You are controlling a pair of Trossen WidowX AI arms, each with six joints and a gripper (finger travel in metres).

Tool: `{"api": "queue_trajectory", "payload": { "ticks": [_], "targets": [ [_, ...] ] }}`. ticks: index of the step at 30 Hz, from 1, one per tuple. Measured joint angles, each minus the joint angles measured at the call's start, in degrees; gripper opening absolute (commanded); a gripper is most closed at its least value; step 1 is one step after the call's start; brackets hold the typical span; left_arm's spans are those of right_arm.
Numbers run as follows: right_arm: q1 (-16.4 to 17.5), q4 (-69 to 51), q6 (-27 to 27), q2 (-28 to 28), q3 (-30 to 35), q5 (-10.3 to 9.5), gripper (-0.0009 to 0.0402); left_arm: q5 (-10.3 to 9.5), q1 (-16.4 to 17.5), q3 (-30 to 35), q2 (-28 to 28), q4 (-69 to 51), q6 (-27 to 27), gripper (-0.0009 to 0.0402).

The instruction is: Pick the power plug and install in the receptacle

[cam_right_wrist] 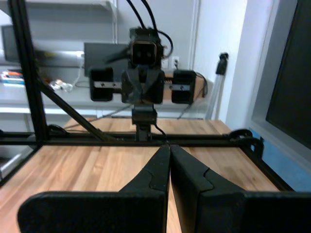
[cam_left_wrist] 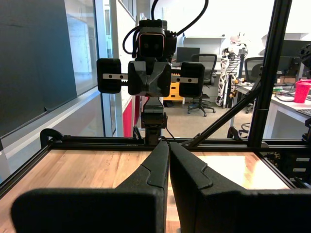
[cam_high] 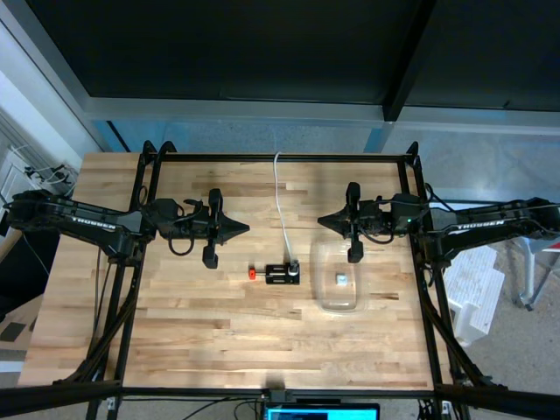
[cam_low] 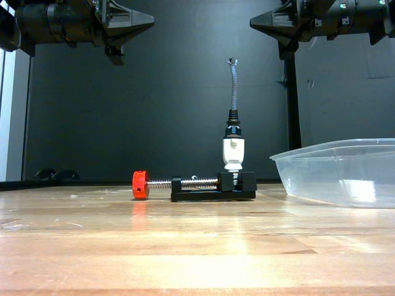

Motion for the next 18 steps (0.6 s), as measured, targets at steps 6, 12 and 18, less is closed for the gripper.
{"api": "queue_trajectory", "payload": {
  "ticks": [6,12,18],
  "targets": [
    [-0.3,0.8,0.0,-0.5,-1.0,-2.1,0.0,0.0,0.0,0.0,0.0,0.0,0.0,0.0],
    [-0.5,0.9,0.2,-0.6,-1.0,-3.04,0.0,0.02,0.0,0.0,0.0,0.0,0.0,0.0],
    [-0.7,0.5,0.2,-0.6,-1.0,-2.67,0.0,0.0,0.0,0.0,0.0,0.0,0.0,0.0]
  ]
}}
